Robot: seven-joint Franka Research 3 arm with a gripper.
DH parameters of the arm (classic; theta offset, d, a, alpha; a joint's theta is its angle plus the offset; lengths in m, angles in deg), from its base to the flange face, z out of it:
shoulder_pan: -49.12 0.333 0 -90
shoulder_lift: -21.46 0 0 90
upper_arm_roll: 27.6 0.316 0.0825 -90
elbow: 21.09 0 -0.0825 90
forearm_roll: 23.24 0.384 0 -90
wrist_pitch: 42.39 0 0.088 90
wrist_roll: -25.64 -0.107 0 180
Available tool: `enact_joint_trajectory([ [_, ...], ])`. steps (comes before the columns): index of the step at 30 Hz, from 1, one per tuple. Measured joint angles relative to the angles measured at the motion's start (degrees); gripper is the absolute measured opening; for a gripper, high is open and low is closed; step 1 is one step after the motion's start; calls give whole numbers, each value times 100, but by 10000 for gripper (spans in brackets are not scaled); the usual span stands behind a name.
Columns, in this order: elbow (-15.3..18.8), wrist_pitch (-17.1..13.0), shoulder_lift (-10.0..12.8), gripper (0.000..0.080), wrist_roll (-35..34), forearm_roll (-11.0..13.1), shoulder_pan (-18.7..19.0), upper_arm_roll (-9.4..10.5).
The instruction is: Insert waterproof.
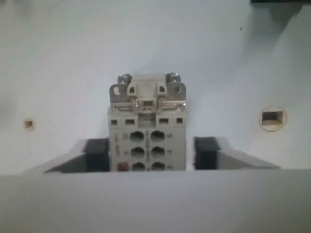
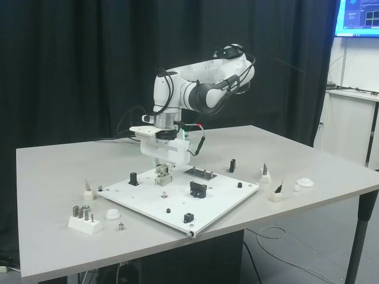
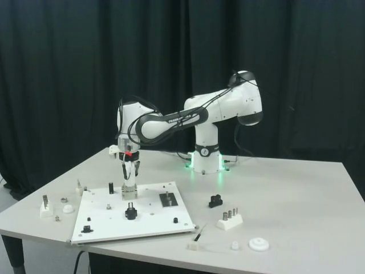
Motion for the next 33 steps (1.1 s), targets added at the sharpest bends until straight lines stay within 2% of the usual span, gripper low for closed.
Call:
enact_joint_trajectory([
  [3, 0, 1, 0, 311, 0, -25, 7, -26],
  [4, 0, 4, 0, 527, 0, -32, 13, -37],
  [12, -8, 88, -7, 527, -39, -85, 94, -192],
  [13, -12, 106, -9, 782, -51, -91, 107, -216],
  [22, -125, 228, -20, 782, -267, -110, 199, -377],
  [33, -343, 232, -23, 800, -612, -187, 200, -325],
])
